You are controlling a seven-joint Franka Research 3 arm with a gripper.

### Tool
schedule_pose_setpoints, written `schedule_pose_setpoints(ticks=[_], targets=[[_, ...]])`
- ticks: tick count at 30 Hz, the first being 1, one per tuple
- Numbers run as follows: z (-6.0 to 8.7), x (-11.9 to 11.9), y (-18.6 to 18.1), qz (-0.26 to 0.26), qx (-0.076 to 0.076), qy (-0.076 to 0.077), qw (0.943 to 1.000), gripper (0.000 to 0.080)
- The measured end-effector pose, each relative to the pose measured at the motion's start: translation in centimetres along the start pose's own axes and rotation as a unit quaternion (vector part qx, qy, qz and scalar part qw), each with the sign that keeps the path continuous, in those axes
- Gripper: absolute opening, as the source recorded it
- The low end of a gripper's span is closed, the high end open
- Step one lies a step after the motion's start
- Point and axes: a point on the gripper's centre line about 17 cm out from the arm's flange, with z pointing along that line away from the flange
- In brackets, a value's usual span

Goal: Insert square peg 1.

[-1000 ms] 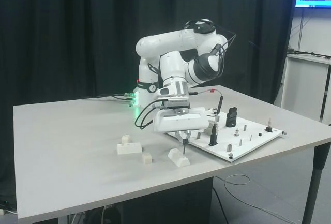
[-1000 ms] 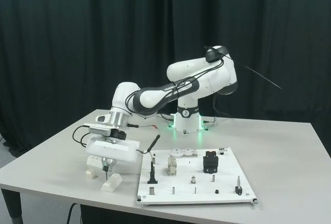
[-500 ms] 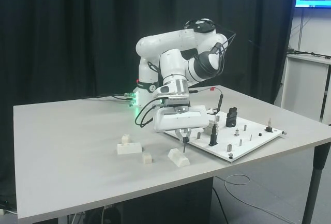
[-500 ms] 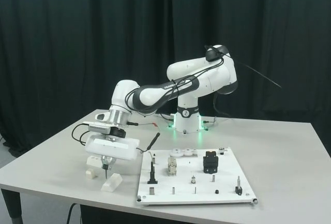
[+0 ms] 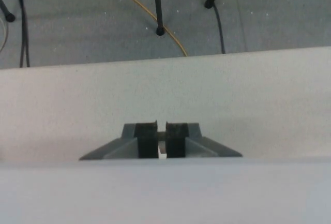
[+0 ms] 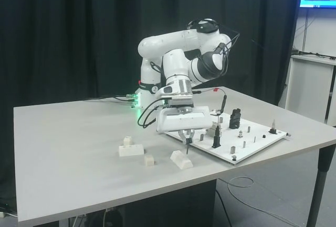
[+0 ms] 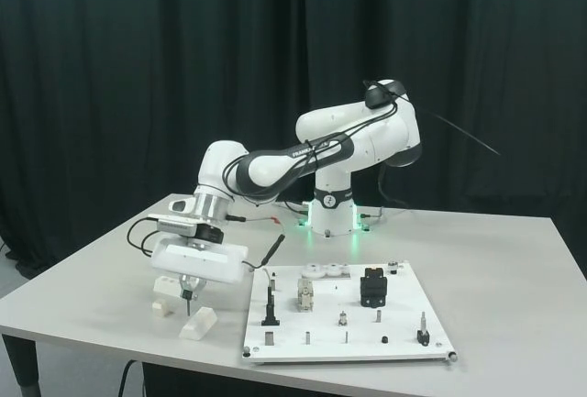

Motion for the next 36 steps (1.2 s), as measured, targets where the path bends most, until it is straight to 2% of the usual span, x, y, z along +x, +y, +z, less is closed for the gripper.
schedule_pose_setpoints(ticks=[21, 33, 36], targets=[[-0.8, 0.8, -0.4, -0.017, -0.002, 0.000, 0.9999, 0.0027], [-1.4, 0.7, -2.5, 0.021, 0.020, -0.014, 0.9995, 0.0027], [-1.6, 0.7, -3.3, 0.032, 0.030, -0.019, 0.9988, 0.0027]])
